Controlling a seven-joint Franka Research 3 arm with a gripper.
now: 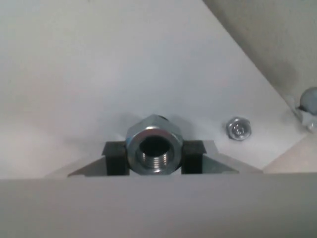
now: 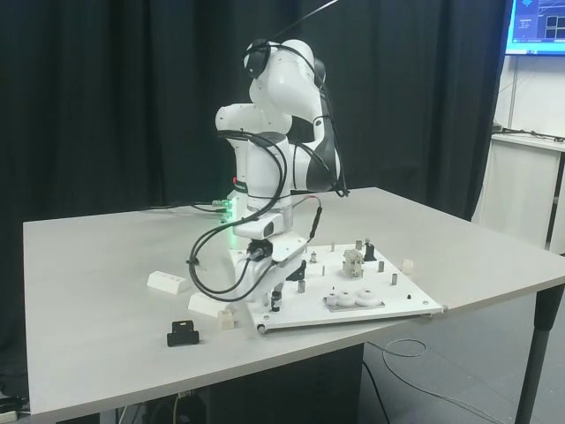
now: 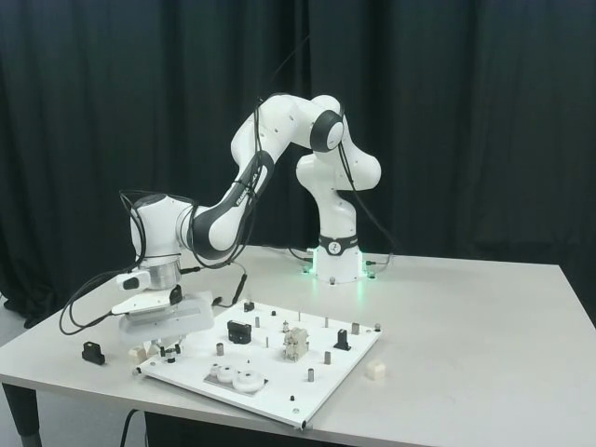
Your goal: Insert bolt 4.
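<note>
Item: gripper point(image 1: 154, 157), black pads narrowed onto a hex-headed metal fitting point(image 1: 153, 148), threaded hollow end facing the camera. Presumed to be bolt 4.

Location: over the near-left corner of the white board point(image 3: 328, 382), held just above its surface; whether it touches cannot be told.

Board contents: small screw head point(image 1: 238, 128) in the board close to the held fitting; two white gears point(image 2: 353, 299) toward the near edge; several upright pegs and small black blocks further along.

Off the board, on the grey table point(image 2: 106, 265): a black clip point(image 2: 183, 332) and a white block point(image 2: 166, 281), both left of the board.

Handling note: the receiving hole is hidden beneath the fitting. Good practice would be to keep the fitting upright, centre it over the hole, lower gently, and ease off if it binds.
</note>
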